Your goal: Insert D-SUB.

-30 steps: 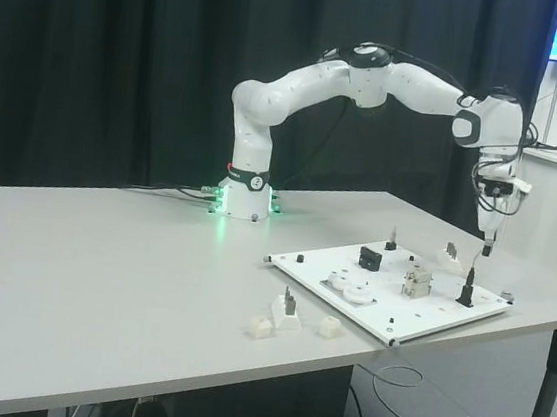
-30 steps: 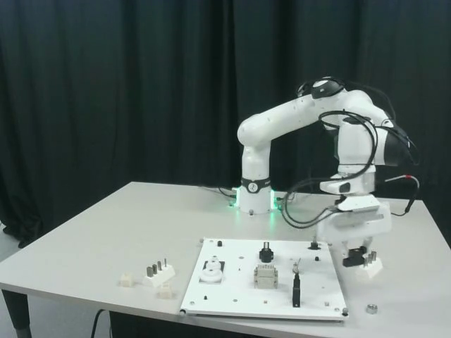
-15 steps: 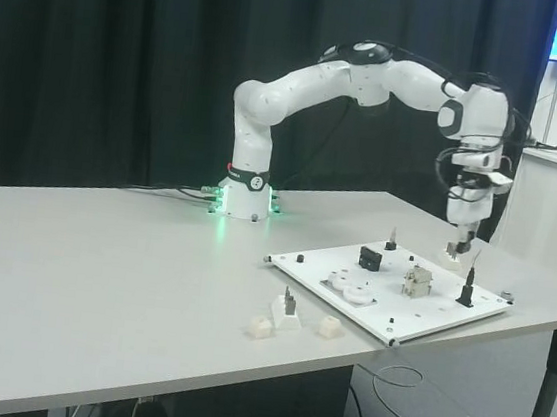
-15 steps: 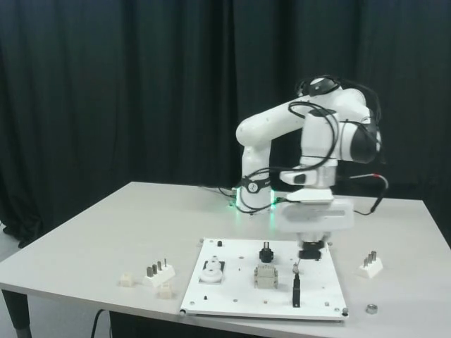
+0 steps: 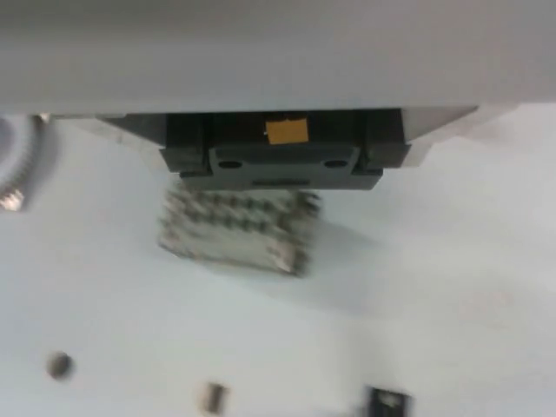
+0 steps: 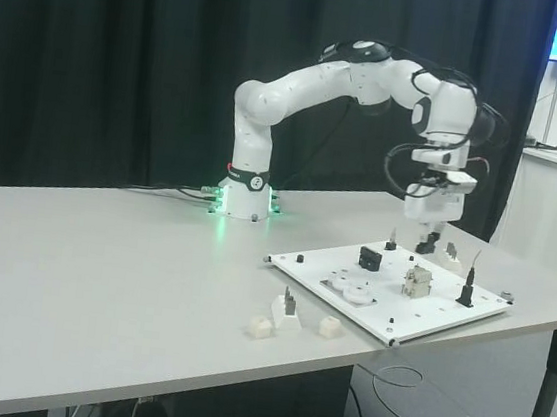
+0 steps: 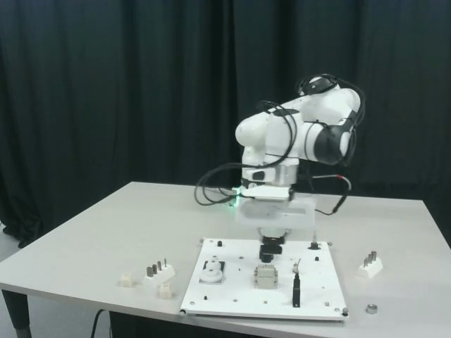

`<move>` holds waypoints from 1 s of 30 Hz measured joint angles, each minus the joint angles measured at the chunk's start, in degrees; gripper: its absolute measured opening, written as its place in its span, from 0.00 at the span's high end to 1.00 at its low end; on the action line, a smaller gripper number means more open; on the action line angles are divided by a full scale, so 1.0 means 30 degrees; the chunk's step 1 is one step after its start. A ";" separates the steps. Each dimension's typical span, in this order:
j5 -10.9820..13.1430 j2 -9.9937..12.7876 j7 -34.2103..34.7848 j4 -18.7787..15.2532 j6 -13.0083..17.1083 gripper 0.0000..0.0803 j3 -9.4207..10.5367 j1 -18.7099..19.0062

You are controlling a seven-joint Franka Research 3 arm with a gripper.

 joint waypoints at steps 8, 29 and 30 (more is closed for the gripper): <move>0.0301 0.0003 0.0250 -0.1302 0.0011 0.53 -0.0573 -0.0067; 0.1056 -0.0159 -0.0176 -0.3525 0.0084 0.53 -0.0971 -0.0289; 0.1278 -0.0159 0.0542 -0.3621 0.0023 0.53 -0.0989 -0.0324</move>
